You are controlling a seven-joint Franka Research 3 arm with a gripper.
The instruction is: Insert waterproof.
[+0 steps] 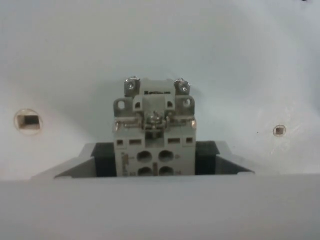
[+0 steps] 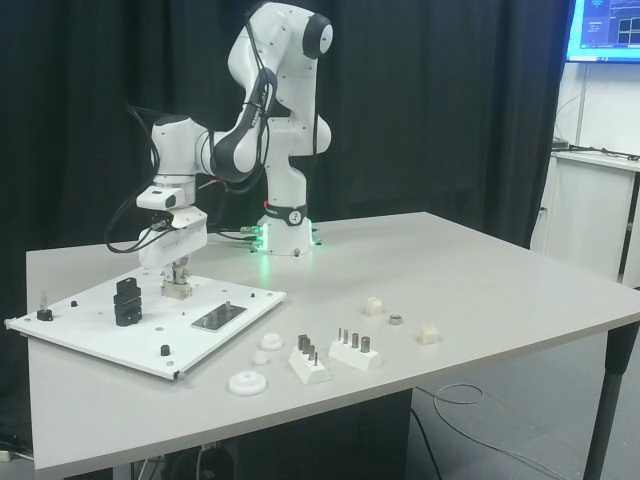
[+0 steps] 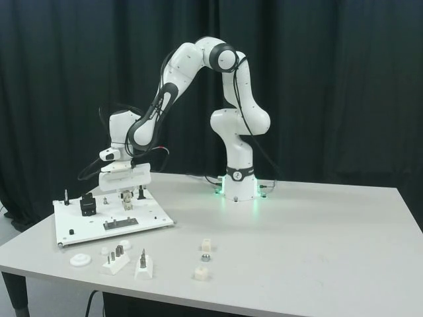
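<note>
The pincer (image 2: 177, 277) hangs low over the white board (image 2: 100, 335) at the left end of the grey counter (image 2: 480, 290), its fingers closed on the waterproof connector (image 1: 153, 142). In the wrist view this connector is a pale block with four round sockets on its near face, metal screws and tabs on top, and it sits between the black finger pads (image 1: 106, 159). From the room views its lower end seems to touch the board, though the angle is too poor to be sure. On the same board a black block (image 2: 126, 301) stands just beside the pincer, and a flat dark plate (image 2: 219, 317) lies nearer the board's front edge. Off the board, two white peg holders (image 2: 335, 357) stand near the counter's front, with a white disc (image 2: 244, 382) beside them.
</note>
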